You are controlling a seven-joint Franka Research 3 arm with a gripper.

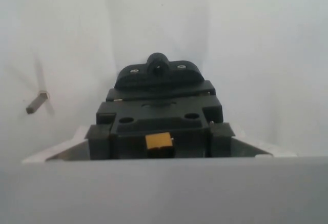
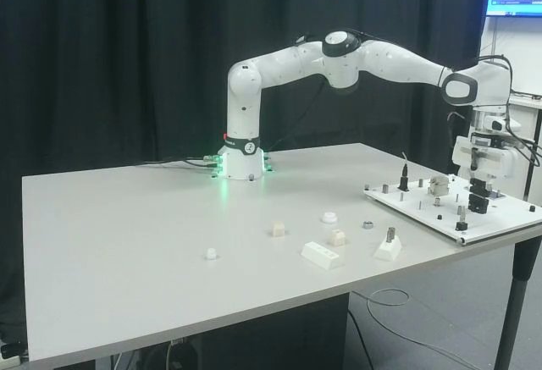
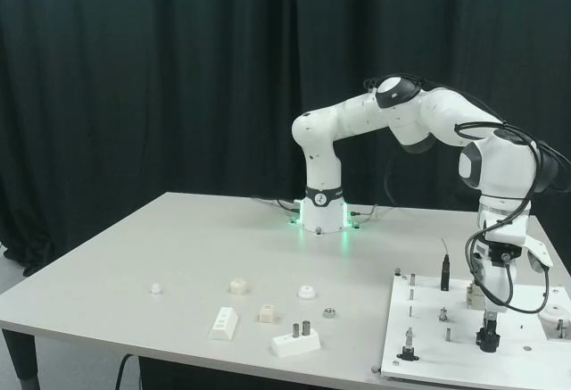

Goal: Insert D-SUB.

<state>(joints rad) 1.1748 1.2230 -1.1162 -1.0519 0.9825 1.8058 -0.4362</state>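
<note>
D-SUB plug held low over the white board.

The gripper [image 2: 478,185] grips the black D-SUB connector [image 1: 160,112] between its fingers, the plug hanging straight beneath it with its long axis vertical, just above the white assembly board [image 3: 464,354]. The white arm [image 3: 419,113] stretches far out, wrist pointing straight down.

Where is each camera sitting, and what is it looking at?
Wrist view: on the arm's wrist, looking down past the pincer at a black plug over a white surface.
First room view: off one side of the grey table, seeing the whole white arm reach to the white board.
Second room view: in front of the table, facing the black curtain; the whole arm shows.
Both room views share the arm, the table, the board and small white blocks.
</note>
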